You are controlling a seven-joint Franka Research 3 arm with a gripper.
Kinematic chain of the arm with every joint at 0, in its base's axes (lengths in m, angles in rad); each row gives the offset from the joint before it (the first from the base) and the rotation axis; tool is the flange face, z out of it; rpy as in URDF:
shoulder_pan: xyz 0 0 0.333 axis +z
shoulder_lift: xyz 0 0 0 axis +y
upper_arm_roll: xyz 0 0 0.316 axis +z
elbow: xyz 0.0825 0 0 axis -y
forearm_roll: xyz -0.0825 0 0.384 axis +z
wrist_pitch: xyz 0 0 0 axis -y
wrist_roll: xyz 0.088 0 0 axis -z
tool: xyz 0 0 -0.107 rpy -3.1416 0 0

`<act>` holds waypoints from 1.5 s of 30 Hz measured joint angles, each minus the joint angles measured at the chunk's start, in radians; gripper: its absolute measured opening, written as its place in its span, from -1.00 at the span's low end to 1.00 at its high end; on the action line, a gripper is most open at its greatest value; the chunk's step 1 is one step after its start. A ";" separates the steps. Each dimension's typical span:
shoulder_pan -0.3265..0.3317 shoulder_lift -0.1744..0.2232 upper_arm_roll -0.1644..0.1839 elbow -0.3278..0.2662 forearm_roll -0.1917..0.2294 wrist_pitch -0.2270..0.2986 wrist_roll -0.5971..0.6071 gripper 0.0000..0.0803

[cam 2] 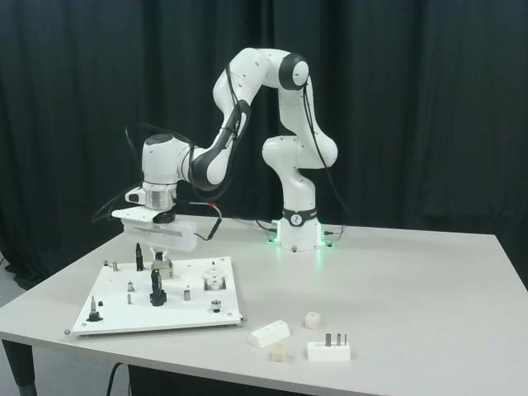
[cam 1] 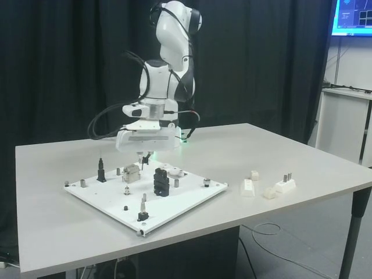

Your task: Insert square peg 1.

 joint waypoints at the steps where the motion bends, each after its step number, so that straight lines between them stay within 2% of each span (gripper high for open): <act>1: -0.002 0.001 0.000 -0.003 0.010 0.006 -0.024 -0.91; 11: -0.002 0.020 0.003 -0.006 0.096 0.041 -0.202 -0.91; 19: -0.002 0.035 0.009 -0.002 0.144 0.047 -0.322 -0.91; 25: -0.002 0.044 0.011 -0.001 0.175 0.053 -0.368 -0.91; 45: -0.002 0.084 0.012 0.005 0.189 0.086 -0.404 -0.91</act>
